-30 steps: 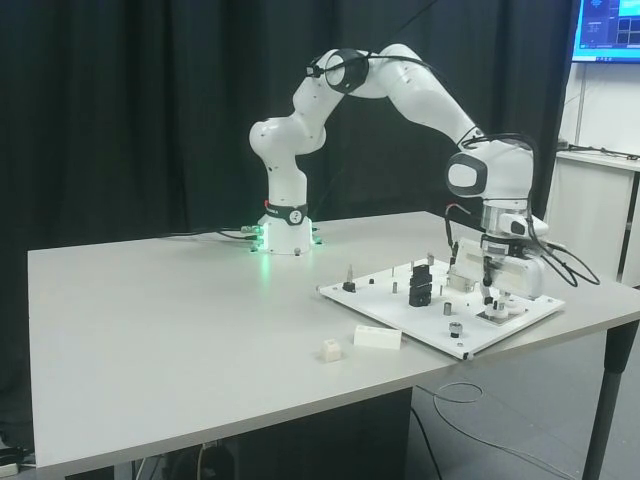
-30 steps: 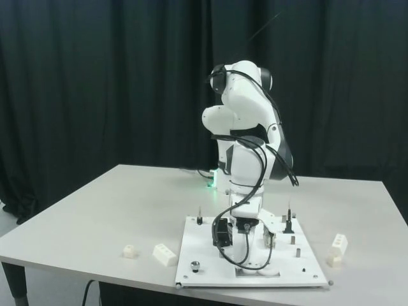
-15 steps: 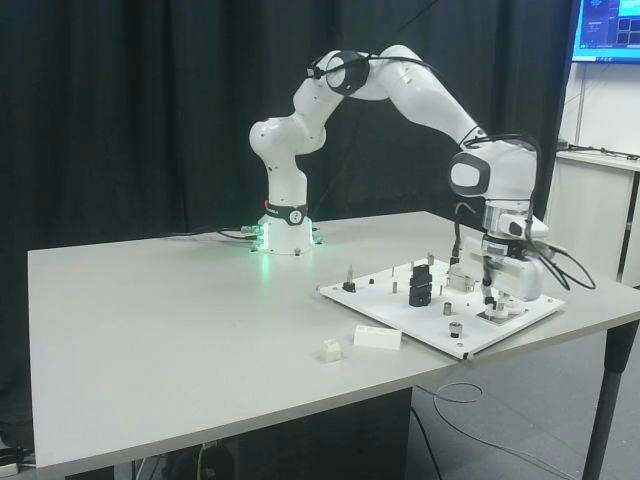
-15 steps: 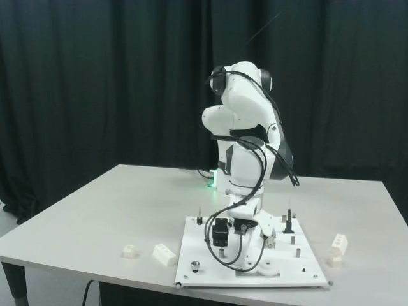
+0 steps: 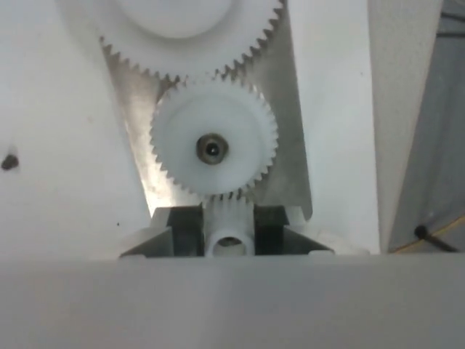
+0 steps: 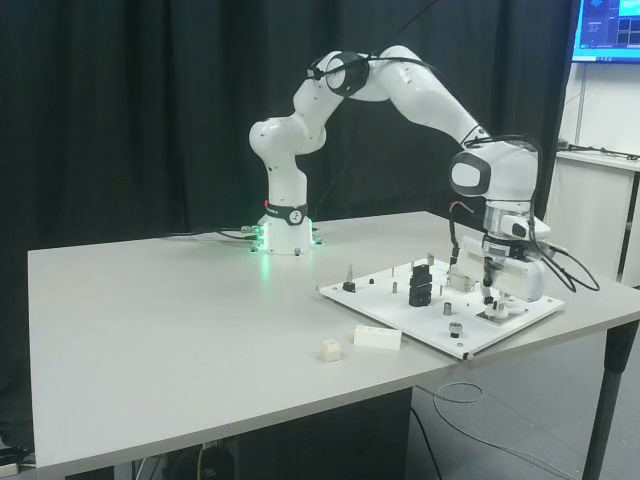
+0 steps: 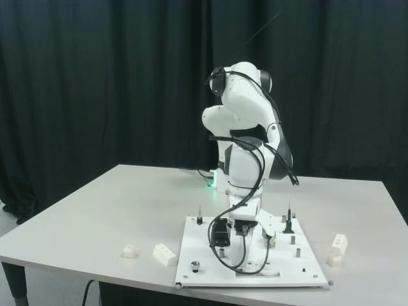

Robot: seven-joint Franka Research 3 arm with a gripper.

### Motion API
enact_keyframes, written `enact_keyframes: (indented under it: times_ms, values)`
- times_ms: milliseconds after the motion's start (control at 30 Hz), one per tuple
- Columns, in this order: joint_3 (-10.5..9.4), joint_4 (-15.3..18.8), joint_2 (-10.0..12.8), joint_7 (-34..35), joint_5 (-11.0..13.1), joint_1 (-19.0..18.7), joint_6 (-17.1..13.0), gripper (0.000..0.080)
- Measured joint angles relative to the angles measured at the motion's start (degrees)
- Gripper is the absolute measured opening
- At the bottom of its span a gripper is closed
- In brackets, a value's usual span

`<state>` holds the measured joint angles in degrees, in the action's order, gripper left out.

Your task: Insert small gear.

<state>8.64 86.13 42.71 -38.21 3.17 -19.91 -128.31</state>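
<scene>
**Small gear at the edge of the gear train**

Down in the wrist view, the small gear [image 5: 228,222] sits between the two dark fingertips, bore facing the camera, so its axis runs straight up and down toward the board. Its teeth touch those of the medium gear [image 5: 213,136], which lies flat on a metal pin. Beyond that, the large gear [image 5: 190,33] is cut off by the picture's edge. The lower half of the small gear is hidden behind the gripper's white body, so how deep it sits cannot be told.

The gripper [image 5: 228,231] looks clamped on the small gear, a finger on either side.

From the room views, the gripper [image 6: 492,296] hangs low over the white board [image 6: 385,307] near the table's [image 6: 160,320] edge; the gear itself is too small to make out there, hidden behind cables in the second room view.
</scene>
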Motion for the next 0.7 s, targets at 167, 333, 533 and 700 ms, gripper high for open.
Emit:
enact_keyframes:
  times_ms: [167,333,533,700]
  values:
    - [0.0,-0.55,0.22,-4.13,1.27,0.31,0.75,0.0143]
    - [0.0,-1.3,0.57,-5.34,2.07,0.56,1.69,0.0143]
    - [0.22,-1.59,0.73,-1.91,3.83,0.79,1.99,0.0143]
    - [0.25,-1.63,0.74,4.04,4.04,0.81,1.98,0.0143]
